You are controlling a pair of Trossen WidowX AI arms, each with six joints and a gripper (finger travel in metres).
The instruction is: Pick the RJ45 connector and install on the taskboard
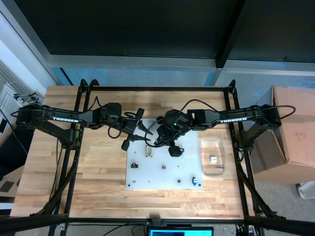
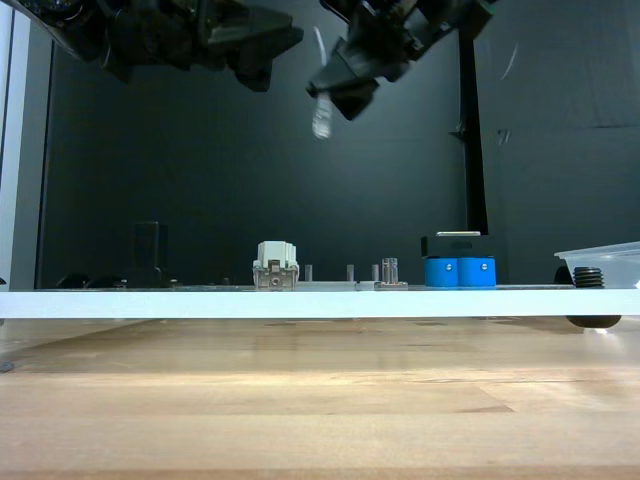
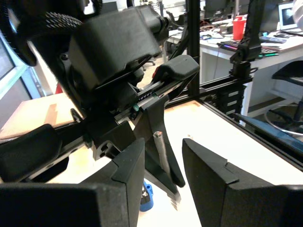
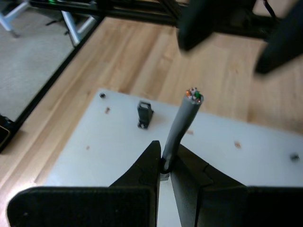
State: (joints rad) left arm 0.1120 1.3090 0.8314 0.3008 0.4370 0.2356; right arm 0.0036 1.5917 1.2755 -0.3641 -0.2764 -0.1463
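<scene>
The right gripper [image 4: 164,164] hangs high over the far part of the white board [image 1: 147,179], its jaws pinched on the plug [image 2: 321,118]. The plug's long axis is near upright, slightly tilted. Its clear end points down, well clear of the board, and the grey cable stub [image 4: 182,123] rises from the jaws with cut coloured wires on top. Below it and a little to one side stands a cream socket block [image 2: 275,268]. Blue caps [image 2: 459,271] sit further right, and a clear tray [image 1: 212,157] rests on the counter [image 1: 88,167]. The left gripper [image 3: 163,147] hovers near the right one, facing it, with its jaws wide and holding nothing.
</scene>
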